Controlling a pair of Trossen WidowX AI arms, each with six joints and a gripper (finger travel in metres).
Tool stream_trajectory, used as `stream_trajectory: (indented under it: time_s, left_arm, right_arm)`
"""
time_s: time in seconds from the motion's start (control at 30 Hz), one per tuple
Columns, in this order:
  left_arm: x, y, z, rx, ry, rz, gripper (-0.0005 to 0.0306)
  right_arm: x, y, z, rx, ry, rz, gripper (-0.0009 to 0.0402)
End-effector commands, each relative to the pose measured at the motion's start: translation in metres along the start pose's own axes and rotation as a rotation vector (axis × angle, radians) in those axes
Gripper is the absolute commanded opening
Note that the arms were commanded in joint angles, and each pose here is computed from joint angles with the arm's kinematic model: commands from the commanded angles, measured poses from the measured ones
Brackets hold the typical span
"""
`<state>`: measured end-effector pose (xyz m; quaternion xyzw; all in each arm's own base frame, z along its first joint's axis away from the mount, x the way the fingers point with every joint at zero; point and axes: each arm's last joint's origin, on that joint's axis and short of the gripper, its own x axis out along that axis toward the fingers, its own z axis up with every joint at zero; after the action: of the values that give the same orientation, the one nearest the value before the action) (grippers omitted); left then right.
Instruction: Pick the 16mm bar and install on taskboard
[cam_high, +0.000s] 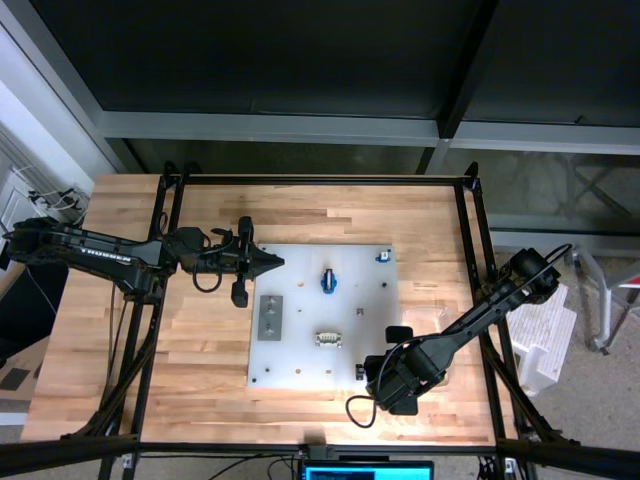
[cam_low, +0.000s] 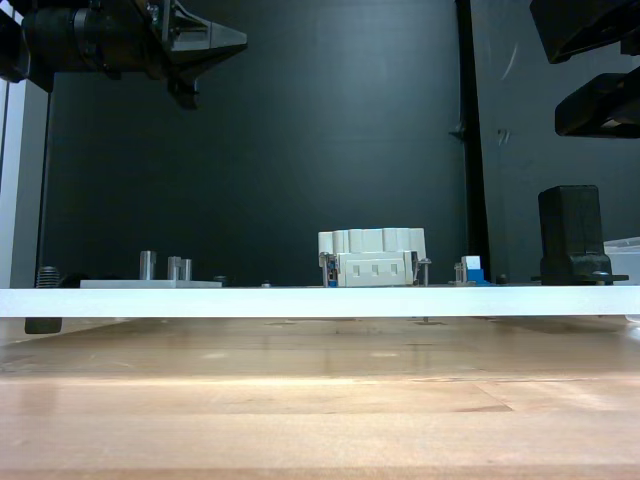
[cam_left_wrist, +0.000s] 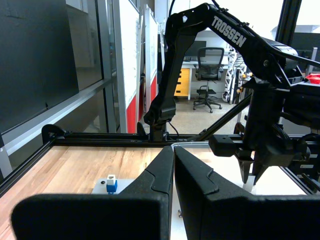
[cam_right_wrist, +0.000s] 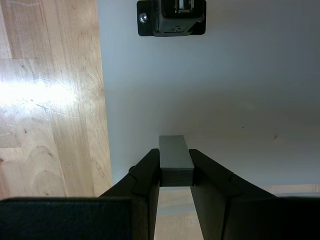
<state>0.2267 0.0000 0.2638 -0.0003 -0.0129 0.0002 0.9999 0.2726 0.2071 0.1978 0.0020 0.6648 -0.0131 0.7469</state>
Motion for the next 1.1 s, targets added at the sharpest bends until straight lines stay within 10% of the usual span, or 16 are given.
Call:
stream_trajectory:
  time_s: [0.03,0.57,1.1]
  left_arm:
    - [0.0,0.0,0.0,0.0,0.0,0.0,0.0]
    - [0.0,0.0,0.0,0.0,0.0,0.0,0.0]
    - [0.0,0.0,0.0,0.0,0.0,0.0,0.0]
  right_arm:
    - [0.0,0.0,0.0,-0.001,-0.003,-0.001,0.0057]
    - [-0.007,-0.002,-0.002,-0.001,-0.004,0.001,0.0169]
    - [-0.043,-0.014,-0.01,0.003,-0.067,0.051,0.0149]
